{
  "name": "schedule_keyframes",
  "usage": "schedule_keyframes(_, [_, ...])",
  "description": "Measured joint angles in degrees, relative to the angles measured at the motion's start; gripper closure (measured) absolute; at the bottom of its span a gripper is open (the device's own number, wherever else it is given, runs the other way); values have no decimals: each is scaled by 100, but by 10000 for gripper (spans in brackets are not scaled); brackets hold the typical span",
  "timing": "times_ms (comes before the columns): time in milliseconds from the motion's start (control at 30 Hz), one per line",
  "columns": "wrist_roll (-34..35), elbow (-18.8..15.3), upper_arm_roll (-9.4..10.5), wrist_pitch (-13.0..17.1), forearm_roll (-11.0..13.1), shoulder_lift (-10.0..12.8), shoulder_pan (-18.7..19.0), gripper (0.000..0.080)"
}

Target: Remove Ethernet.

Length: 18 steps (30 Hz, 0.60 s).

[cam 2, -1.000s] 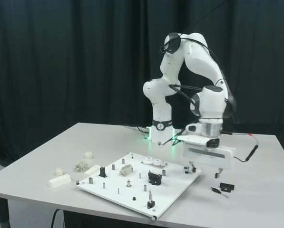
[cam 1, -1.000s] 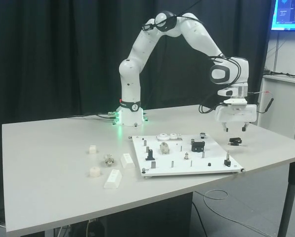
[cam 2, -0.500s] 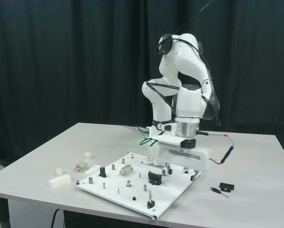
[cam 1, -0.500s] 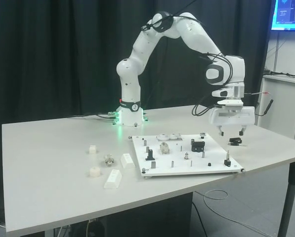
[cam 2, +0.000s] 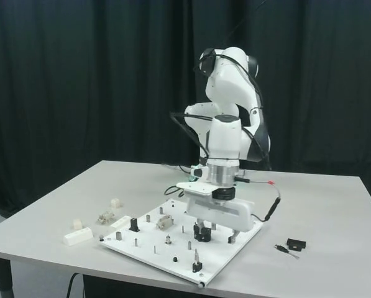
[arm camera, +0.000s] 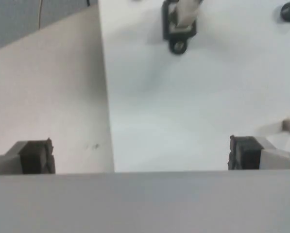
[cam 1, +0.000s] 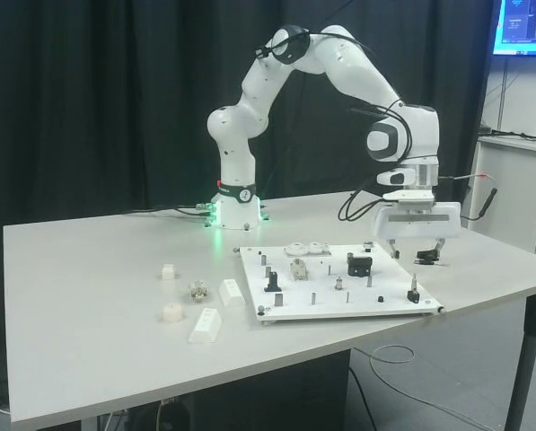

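Grey table [cam 1: 88, 269], bearing all items below. White arm [cam 1: 339, 63], bolted at the table's rear over a green-lit base [cam 1: 234, 215], reaching forward and down. White board [cam 1: 339, 301], flat near the table's front edge, studded with small upright pegs and fixtures. Gripper [cam 1: 415, 248], hanging above the board's far side; fingers spread wide with nothing between them, the black pads [arm camera: 35, 156] apart in the wrist view, one over bare table and the other over the board, the board's edge running between them. Black bracket [cam 2: 202, 233], upright on the board directly under the gripper, partly masked by it in the second room view. Two white discs [cam 1: 306, 248] at the board's rear edge. White blocks [cam 1: 206, 324], several, loose on the table well apart from the board on the side away from the gripper. Ethernet plug [cam 2: 296, 244], probably the small black item lying flat on the bare table off the board's edge, well apart from the gripper; low, oblong, long axis roughly along the table's width; finer detail cannot be told. Thin black probe [cam 2: 283, 250], lying just beside it.
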Motion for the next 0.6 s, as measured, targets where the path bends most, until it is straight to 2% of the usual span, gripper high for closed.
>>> schedule_keyframes(600, [-670,735,422,-241,0,536,-782,3])
